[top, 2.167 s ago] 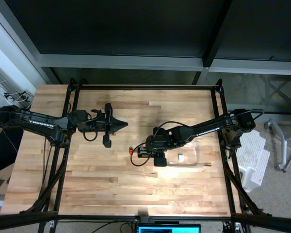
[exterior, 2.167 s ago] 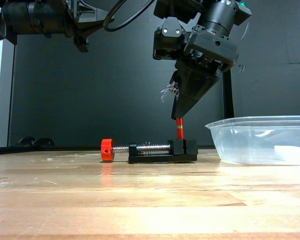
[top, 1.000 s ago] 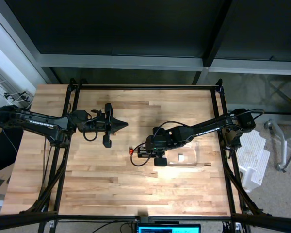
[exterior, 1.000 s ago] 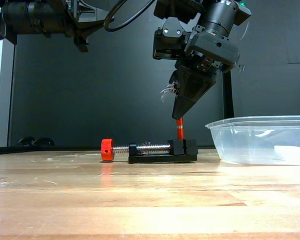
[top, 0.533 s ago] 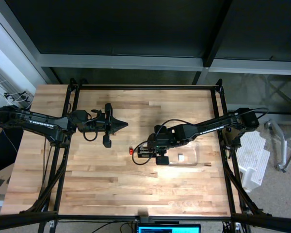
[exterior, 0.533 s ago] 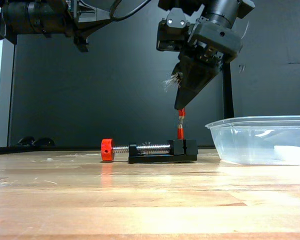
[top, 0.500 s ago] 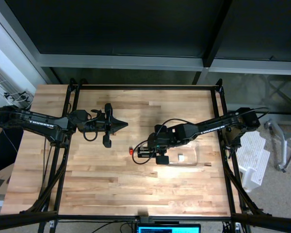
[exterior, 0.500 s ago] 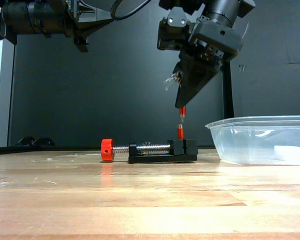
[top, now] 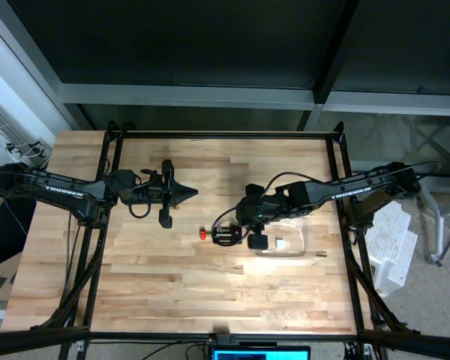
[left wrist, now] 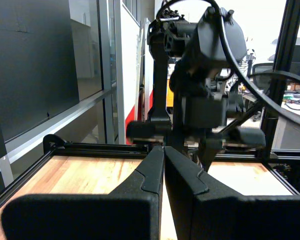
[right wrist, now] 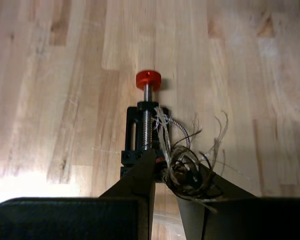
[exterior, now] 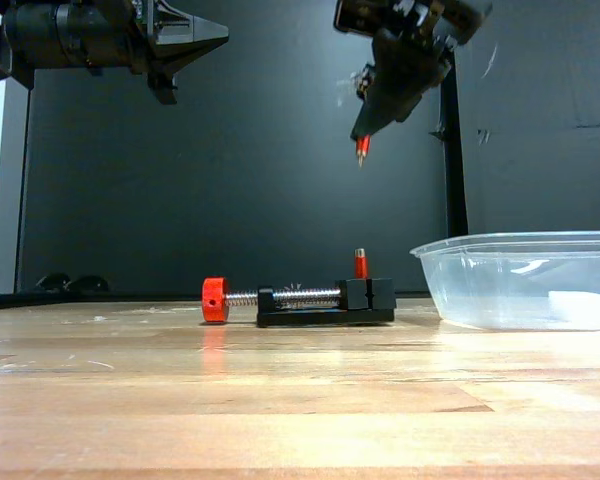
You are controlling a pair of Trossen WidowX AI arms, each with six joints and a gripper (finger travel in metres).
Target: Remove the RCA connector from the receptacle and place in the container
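The receptacle (exterior: 325,300) is a small black block fixture with a red-orange end (exterior: 214,300), lying on the wood table just left of the container (exterior: 500,290). A short red stub (exterior: 359,263) stands up from it. High above the stub, my right gripper (exterior: 363,132) is shut on the RCA connector (exterior: 361,149), whose red tip pokes out below the fingertips. In the right wrist view the receptacle (right wrist: 142,135) lies beneath the right gripper (right wrist: 162,167), with frayed wire strands (right wrist: 190,160) beside the fingers. My left gripper (top: 187,193) hovers shut, far left of the receptacle (top: 223,235).
A small white square piece (exterior: 580,305) lies inside the clear container (top: 304,238). Black frame rails (top: 105,225) run along the table's left, right and back edges. In the left wrist view, the right arm (left wrist: 205,75) stands beyond the left gripper (left wrist: 163,150).
My right gripper has risen straight up with the RCA connector, which now hangs well above the receptacle. The red stub stays in the fixture. The left arm has not moved.
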